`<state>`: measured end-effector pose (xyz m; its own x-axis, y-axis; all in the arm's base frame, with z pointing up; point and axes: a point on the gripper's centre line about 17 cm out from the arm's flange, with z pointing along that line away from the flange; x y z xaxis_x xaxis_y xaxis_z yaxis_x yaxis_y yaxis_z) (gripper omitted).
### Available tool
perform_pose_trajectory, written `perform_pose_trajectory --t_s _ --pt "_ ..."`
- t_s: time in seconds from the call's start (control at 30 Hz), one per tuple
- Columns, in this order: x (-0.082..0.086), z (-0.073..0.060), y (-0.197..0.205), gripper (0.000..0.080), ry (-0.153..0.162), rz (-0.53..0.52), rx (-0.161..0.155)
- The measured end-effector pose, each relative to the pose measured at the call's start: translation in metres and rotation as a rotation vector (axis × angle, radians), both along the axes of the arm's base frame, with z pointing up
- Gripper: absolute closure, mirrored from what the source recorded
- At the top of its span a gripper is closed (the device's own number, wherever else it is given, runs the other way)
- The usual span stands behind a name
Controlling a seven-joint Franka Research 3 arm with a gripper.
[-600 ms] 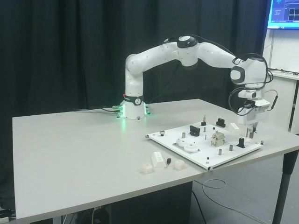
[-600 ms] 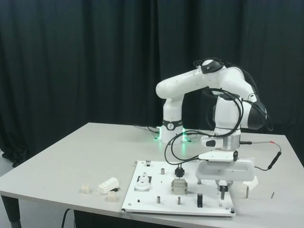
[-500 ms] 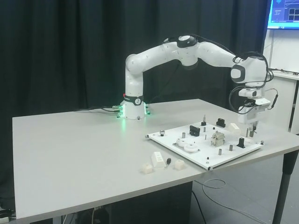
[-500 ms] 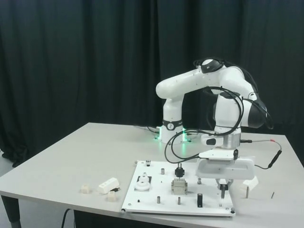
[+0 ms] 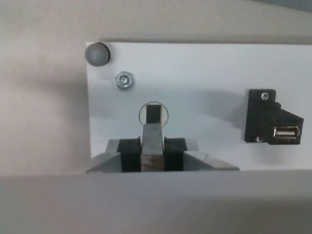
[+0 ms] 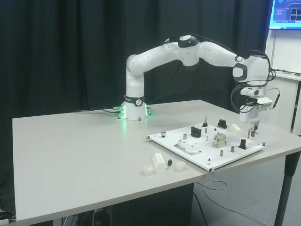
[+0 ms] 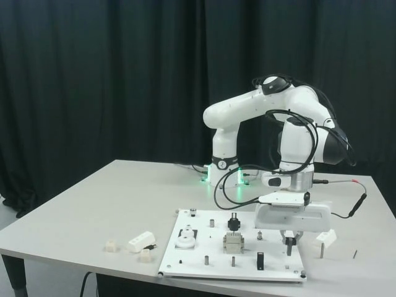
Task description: Place square peg 4.
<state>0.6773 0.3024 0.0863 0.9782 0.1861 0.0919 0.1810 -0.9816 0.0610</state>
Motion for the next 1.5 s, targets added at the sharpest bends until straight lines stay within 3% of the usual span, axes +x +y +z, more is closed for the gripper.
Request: perform_pose_trajectory --t_s 0.67,1.13,1.5 --pt "-0.010 -0.005 0.024 0.0705 0.014 -0.008 0.015" --pt "-0.031 -0.024 0.066 0.0705 0.042 -0.035 0.045" --pt "-0.037 -0.037 0.082 0.0705 0.035 -0.044 0.056"
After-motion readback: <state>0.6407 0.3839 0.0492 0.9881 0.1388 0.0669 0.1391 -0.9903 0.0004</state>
